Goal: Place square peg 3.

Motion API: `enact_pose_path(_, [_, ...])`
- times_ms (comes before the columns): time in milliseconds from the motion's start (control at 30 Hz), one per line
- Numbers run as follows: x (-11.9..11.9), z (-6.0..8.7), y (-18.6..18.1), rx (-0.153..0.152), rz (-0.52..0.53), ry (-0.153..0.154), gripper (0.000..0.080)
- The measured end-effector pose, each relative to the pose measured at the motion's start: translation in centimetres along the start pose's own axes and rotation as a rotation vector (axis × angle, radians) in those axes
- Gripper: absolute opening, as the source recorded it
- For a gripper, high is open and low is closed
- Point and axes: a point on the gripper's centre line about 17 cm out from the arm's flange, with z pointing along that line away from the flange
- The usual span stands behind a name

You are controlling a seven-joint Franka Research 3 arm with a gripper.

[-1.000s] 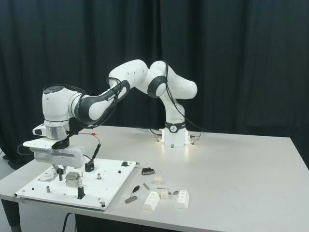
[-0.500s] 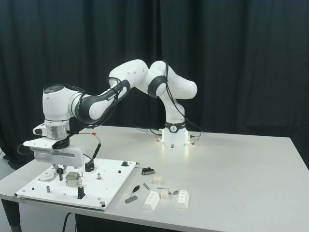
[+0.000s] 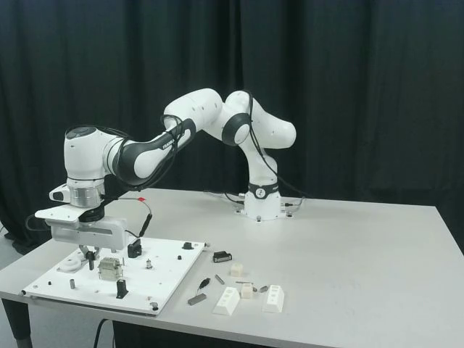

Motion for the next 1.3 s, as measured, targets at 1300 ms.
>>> enact_pose_path(1300, [-0.2,-0.3,-1.2,0.015,-0.018,-0.024,0.0075])
